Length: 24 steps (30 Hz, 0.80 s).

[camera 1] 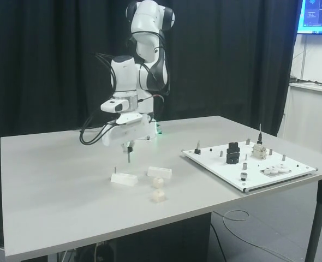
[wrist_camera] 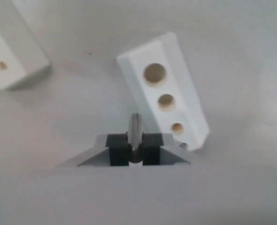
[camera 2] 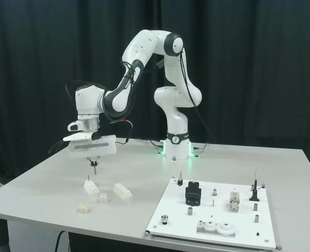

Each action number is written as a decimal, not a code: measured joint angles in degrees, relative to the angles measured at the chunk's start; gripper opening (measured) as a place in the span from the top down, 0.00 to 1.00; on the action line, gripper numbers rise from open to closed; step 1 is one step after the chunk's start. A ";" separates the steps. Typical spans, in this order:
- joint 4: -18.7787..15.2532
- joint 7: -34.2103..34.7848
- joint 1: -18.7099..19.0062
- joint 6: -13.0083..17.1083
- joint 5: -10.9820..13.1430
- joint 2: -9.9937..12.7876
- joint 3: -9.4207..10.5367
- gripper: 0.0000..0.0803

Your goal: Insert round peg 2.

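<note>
Hovering pincer (wrist_camera: 135, 151) gripping peg (wrist_camera: 135, 126), block (wrist_camera: 169, 93) holes unfilled

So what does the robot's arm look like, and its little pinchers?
The arm is white, made of smooth rounded pieces with black rings at the bends. Black cables loop along it. The gripper has two blocky black fingers on a wide white hand. A green light glows at the base.

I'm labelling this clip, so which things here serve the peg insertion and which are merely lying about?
In use:
- gripper
- grey round metal peg it holds
- white block with a row of round holes

Lying about:
- second white block
- white board of parts
- two small cubes
</note>
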 joint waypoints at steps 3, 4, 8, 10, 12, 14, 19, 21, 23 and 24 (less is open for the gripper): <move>-0.05 0.52 0.51 -1.39 0.00 -0.57 0.00 0.93; -0.07 0.75 0.69 -1.91 0.00 -0.77 0.00 0.93; -0.33 2.13 1.53 -3.60 0.00 -1.60 0.00 0.93; -0.53 2.84 2.05 -4.42 0.00 -2.04 0.00 0.93; -0.72 3.41 2.61 -5.12 0.00 -2.44 0.00 0.93; -0.97 4.22 3.24 -5.79 -0.01 -2.88 0.00 0.93; -1.94 6.59 4.98 -7.03 -0.11 -4.12 0.00 0.93; -2.48 7.73 5.77 -7.37 -0.20 -4.70 0.01 0.93; -3.06 8.96 6.59 -7.56 -0.32 -5.32 0.01 0.93; -3.40 9.57 7.01 -7.62 -0.38 -5.64 0.02 0.93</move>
